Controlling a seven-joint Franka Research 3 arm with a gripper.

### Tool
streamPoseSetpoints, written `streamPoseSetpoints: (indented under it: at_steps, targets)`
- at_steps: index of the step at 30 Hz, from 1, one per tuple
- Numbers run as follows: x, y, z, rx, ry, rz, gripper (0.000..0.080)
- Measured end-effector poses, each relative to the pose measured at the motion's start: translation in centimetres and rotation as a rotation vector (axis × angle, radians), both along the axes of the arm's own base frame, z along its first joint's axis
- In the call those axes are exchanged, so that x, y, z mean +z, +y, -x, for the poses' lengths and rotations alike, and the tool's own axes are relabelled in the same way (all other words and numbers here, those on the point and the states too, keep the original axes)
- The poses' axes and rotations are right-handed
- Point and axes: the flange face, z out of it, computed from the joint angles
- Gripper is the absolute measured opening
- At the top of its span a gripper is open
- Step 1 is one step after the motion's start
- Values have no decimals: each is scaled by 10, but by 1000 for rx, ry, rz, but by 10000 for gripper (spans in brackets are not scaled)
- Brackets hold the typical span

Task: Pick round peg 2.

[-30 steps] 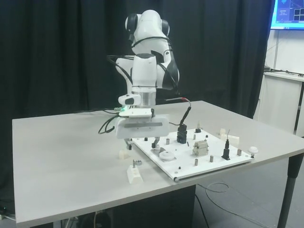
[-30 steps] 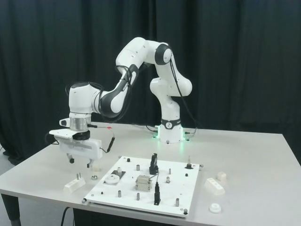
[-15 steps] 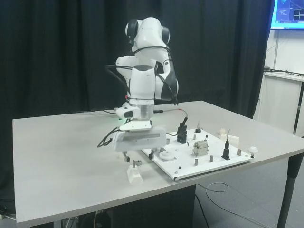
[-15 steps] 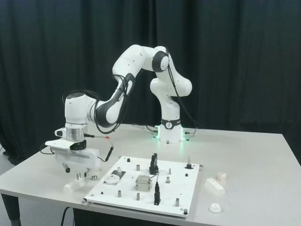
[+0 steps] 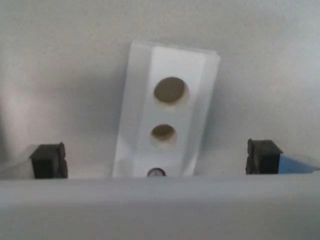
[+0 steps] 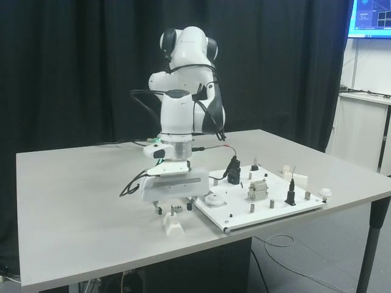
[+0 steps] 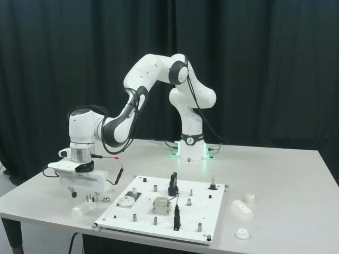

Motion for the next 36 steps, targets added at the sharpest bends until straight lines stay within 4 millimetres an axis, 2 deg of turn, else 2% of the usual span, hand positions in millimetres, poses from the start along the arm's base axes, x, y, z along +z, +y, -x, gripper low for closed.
streamPoseSetpoints:
  at_steps: [9, 36]
  targets:
    - [4, -7, 4, -12, 20, -13, 800]
    - [1, -3, 5, -7, 41, -27, 800]
